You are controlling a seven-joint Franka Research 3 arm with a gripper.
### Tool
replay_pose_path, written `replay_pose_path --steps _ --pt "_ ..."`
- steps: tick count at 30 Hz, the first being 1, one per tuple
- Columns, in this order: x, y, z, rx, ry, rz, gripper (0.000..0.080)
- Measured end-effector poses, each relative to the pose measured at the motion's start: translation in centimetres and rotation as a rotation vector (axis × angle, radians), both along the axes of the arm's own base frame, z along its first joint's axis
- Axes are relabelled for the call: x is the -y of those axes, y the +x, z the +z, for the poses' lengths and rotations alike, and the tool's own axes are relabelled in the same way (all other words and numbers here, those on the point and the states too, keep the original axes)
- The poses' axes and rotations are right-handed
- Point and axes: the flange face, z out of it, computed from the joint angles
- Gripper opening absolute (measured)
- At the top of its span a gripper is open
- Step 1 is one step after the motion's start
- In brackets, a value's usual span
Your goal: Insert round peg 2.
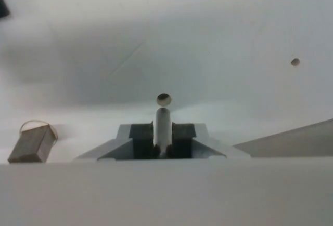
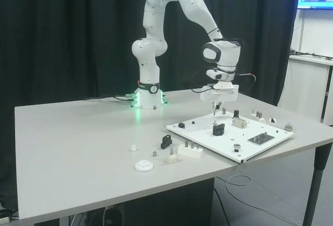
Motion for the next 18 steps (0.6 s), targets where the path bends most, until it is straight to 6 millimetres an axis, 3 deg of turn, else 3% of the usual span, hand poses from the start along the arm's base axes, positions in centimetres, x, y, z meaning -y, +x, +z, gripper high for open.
replay_pose_path --steps 18 --pt "-0.18 -0.01 -0.61 0.004 0.000 0.004 0.0068"
